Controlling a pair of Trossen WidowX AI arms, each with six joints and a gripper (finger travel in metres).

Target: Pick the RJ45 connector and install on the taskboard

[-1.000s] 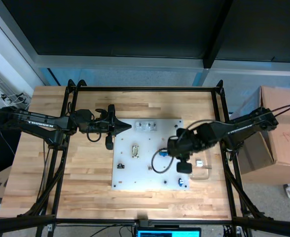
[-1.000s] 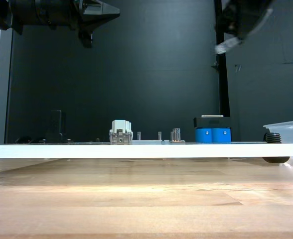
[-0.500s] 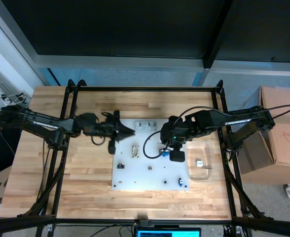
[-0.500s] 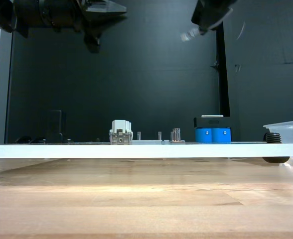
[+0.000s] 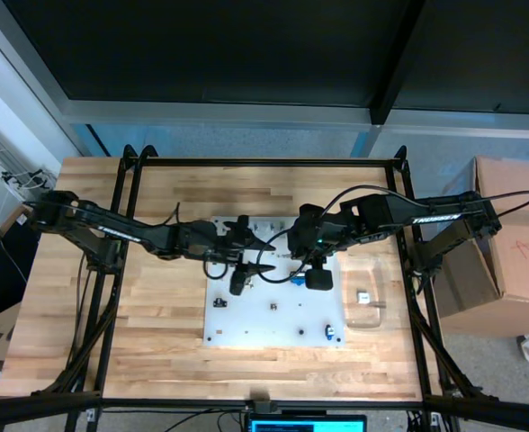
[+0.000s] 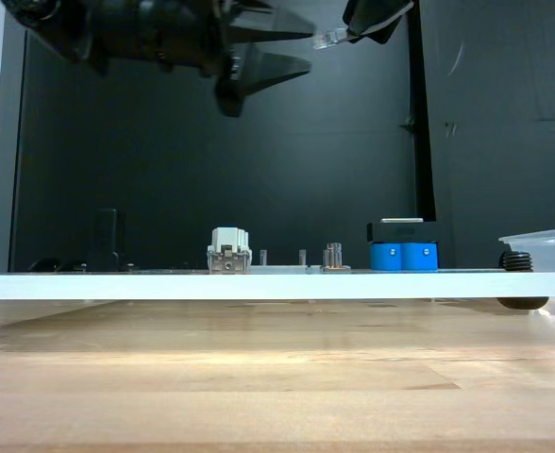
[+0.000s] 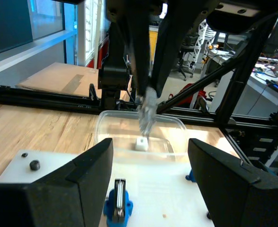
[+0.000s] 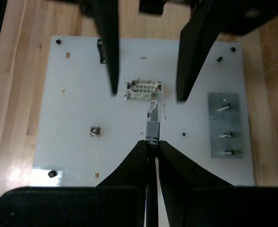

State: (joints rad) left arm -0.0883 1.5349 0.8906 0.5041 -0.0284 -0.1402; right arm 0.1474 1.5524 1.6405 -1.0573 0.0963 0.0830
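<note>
- While it hangs high above the taskboard [image 5: 273, 328], the right gripper [image 8: 153, 142] has its fingers pressed together on the RJ45 connector [image 8: 154, 113], which points to the left.
- The left gripper [image 6: 308, 51] is also high, just left of the connector tip, with its fingers spread wide and holding nothing.

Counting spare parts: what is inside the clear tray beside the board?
One small white block lies in the clear tray; nothing covers it. The right gripper, shut on the RJ45 connector, and the open left gripper hang above the board.
</note>
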